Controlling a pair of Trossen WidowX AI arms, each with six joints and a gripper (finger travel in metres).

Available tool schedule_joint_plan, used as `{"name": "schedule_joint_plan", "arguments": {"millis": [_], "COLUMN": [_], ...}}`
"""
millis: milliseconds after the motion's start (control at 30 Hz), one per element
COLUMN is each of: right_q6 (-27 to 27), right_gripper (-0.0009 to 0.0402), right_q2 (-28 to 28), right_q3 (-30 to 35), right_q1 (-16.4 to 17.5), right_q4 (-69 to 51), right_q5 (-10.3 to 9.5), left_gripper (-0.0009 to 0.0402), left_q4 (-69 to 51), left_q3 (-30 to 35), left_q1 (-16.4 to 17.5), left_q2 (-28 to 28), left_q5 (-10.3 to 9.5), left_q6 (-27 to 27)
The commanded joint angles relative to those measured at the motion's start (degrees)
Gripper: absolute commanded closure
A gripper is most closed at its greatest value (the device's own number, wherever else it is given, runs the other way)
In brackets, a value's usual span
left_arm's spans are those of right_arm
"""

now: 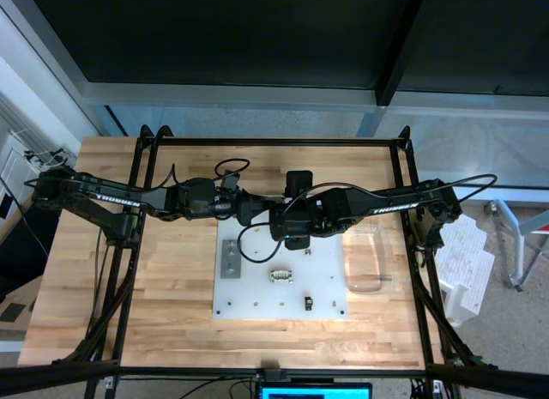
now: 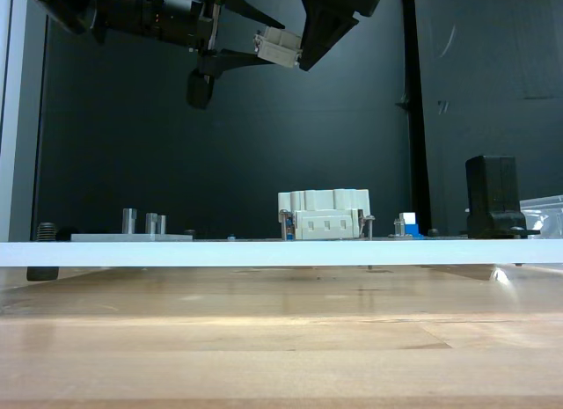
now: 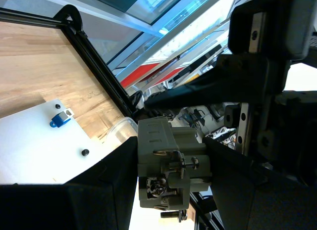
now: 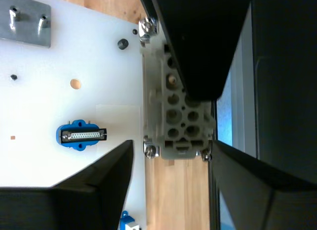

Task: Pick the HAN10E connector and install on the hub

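While aloft above the white square plate (image 1: 257, 305), the beige-grey rectangular HAN10E connector (image 2: 280, 47) sits clamped in the left gripper (image 3: 171, 151). Right gripper (image 4: 172, 143) flanks it, hold undeterminable; beige-and-metal hub (image 2: 324, 215) stands on the plate.

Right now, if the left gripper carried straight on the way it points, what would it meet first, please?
Probably the right gripper, directly beyond the HAN10E connector clamped in the left gripper's jaws; both hang high above the white plate. Exact depth is unclear.
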Motion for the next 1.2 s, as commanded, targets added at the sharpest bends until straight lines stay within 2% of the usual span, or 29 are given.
{"name": "schedule_joint_plan", "arguments": {"millis": [33,133,200,267,367,433,533,633,700,733,800,900,1033,1200], "right_q6": [1.0,1.0,2.7,3.9,4.9,5.3,4.9,4.6,4.5,4.4,4.8,4.7,4.4,3.7], "right_gripper": [0.0111,0.0074,0.0059,0.0053,0.0053,0.0057,0.0064,0.0069,0.0069,0.0068,0.0066,0.0066,0.0069,0.0071], "right_q2": [-0.4,-1.1,-2.0,-3.3,-5.4,-6.6,-7.2,-7.3,-7.4,-7.6,-7.8,-7.8,-7.8,-6.1], "right_q3": [-0.1,-0.1,-0.1,-0.1,-0.1,-0.1,-0.1,-0.1,-0.1,-0.1,0.4,2.5,5.8,9.4], "right_q1": [0.2,0.3,0.3,0.3,0.2,0.1,-0.3,-1.1,-1.7,-2.1,-3.1,-4.2,-6.3,-9.1], "right_q4": [-1.5,-1.7,-1.9,-1.9,-2.2,-2.5,-2.9,-3.5,-3.7,-3.6,-3.6,-3.6,-3.5,-4.1], "right_q5": [-0.04,-0.59,-2.12,-5.44,-11.39,-15.78,-20.0,-22.56,-22.84,-23.67,-25.88,-28.98,-35.12,-41.29], "left_gripper": [0.0312,0.0312,0.0312,0.0312,0.0312,0.0312,0.0312,0.0312,0.0312,0.0312,0.0312,0.0317,0.0338,0.0373], "left_q4": [0.0,0.0,0.0,0.0,0.0,0.0,0.0,0.0,0.0,0.0,0.0,0.0,0.0,0.0], "left_q3": [0.0,0.0,0.0,0.0,0.0,0.0,0.0,0.0,0.0,0.0,0.0,0.0,0.0,0.0], "left_q1": [0.1,0.1,0.1,0.1,0.0,0.0,0.0,-0.1,-0.2,-0.3,-0.3,-0.7,-0.9,-0.9], "left_q2": [0.0,0.0,0.0,0.0,0.0,0.0,0.0,0.0,0.0,0.0,0.0,0.0,0.0,0.0], "left_q5": [-0.11,-0.09,-0.02,0.02,0.17,2.03,6.12,12.07,14.12,14.6,14.8,14.05,9.6,9.01], "left_q6": [0.4,2.1,4.2,8.8,20.7,30.3,45.0,61.2,68.6,70.9,75.4,81.6,90.4,104.4]}}
